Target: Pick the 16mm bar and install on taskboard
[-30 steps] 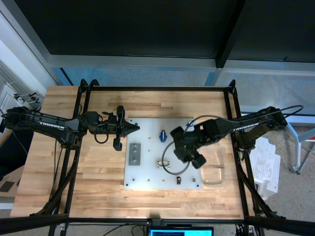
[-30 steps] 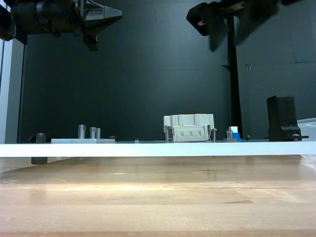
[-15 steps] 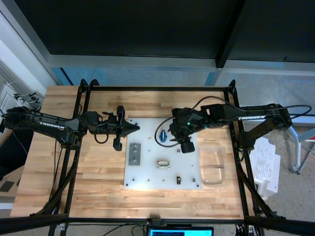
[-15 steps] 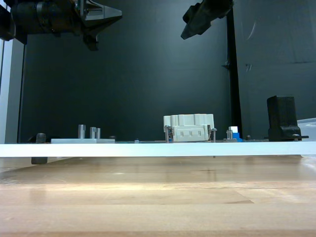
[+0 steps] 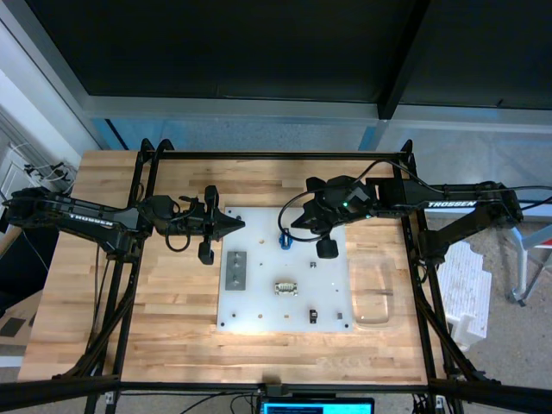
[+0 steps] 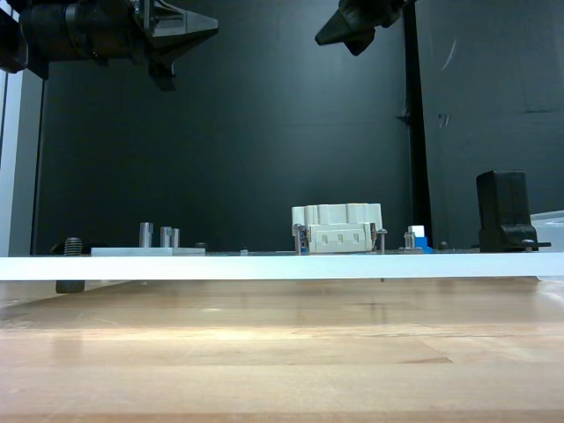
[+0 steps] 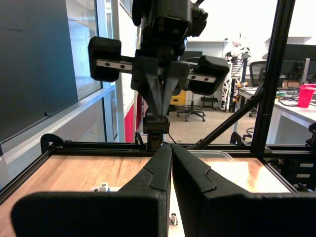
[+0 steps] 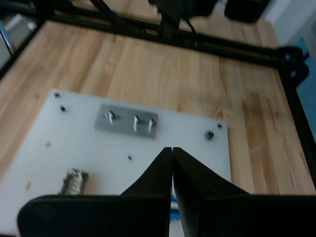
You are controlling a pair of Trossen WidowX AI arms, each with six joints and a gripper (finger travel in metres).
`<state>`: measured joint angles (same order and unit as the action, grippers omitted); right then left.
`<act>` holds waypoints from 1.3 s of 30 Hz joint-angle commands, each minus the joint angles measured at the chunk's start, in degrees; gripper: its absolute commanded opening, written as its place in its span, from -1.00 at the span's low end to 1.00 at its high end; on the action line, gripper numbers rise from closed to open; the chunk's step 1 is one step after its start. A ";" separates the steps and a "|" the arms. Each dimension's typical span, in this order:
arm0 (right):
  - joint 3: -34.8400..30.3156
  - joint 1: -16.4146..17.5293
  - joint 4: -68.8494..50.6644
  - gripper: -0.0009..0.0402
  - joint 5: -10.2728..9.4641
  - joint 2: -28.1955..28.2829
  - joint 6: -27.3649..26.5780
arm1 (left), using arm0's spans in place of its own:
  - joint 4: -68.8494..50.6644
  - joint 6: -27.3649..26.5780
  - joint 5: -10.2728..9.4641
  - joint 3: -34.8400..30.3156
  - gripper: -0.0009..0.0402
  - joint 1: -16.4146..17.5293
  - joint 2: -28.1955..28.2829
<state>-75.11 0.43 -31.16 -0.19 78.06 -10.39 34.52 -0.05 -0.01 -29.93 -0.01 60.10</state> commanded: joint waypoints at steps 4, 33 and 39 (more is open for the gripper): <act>5.68 -0.13 11.65 -0.96 0.11 -2.12 3.30 | 0.00 0.00 0.00 -0.02 -0.96 0.02 0.00; 28.24 -1.07 59.54 -0.96 0.70 -5.33 14.93 | 0.00 0.00 0.00 -0.02 -0.96 0.02 0.00; 30.42 -1.20 62.25 -0.96 1.20 -5.33 14.93 | 0.00 0.00 0.00 -0.02 -0.96 0.00 0.00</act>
